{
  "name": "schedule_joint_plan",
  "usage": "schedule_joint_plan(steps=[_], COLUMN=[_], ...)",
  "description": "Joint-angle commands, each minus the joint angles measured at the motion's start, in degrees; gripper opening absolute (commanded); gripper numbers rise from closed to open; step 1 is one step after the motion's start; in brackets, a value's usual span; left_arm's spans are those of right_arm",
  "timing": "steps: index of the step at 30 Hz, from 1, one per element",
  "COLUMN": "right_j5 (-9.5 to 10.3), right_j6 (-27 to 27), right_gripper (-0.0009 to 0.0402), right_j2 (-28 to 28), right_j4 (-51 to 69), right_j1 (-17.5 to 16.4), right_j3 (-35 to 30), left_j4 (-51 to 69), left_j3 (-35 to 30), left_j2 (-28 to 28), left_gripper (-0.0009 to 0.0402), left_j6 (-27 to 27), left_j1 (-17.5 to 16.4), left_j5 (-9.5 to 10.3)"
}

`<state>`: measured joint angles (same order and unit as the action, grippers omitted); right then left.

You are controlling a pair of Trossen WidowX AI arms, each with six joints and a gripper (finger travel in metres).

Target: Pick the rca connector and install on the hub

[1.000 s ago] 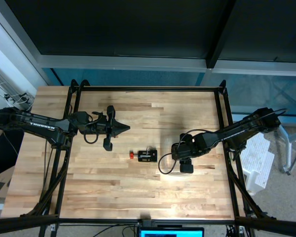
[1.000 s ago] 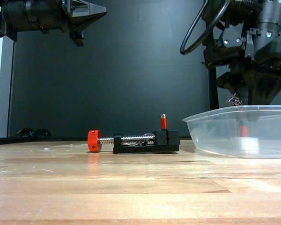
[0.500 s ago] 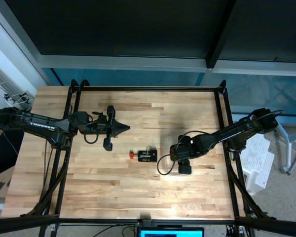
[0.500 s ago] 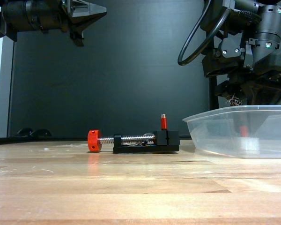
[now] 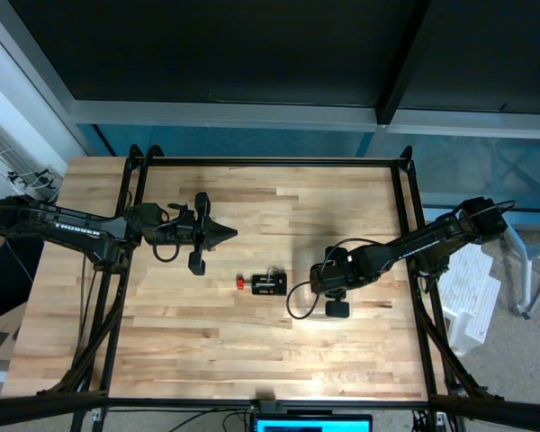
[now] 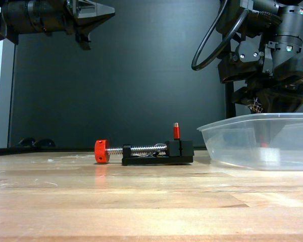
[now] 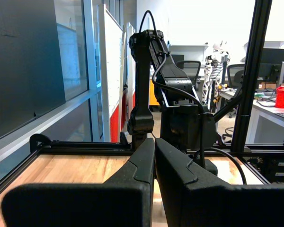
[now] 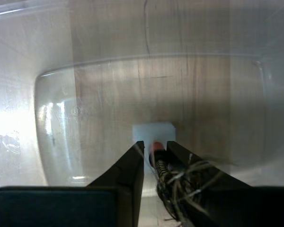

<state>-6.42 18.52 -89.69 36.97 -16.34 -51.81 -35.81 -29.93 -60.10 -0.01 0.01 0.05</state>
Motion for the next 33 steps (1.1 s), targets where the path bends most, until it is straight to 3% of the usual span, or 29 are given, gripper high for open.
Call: schedule_joint_plan(steps=[1,8,19,33], right_j5=[-0.02,-0.02,0.04,-0.07], right_j6=[0.04,0.00,-0.17,-0.63], right_gripper=[0.0033,-0.0001,0.0000,0.0000], right_j2=[0.00,0.00,0.35,2.99], right_j4=[0.02,0.02,0.35,10.73], right_j1=[-0.02,-0.02,-0.02,0.39], right_j3=[-0.02,-0.02,-0.31,-8.76], left_j4=[-0.02,-0.02,-0.02,-0.02], left_j3=[-0.02,-0.02,-0.02,-0.02], left_j2=[-0.02,0.00,-0.02,-0.02], left_gripper=[0.0000,0.0000,0.0000,0.0000], left_j6=[0.00,0.00,0.00,0.00], left_j1=[0.00,0.00,0.00,0.00], left_j5=[0.00,0.00,0.00,0.00])
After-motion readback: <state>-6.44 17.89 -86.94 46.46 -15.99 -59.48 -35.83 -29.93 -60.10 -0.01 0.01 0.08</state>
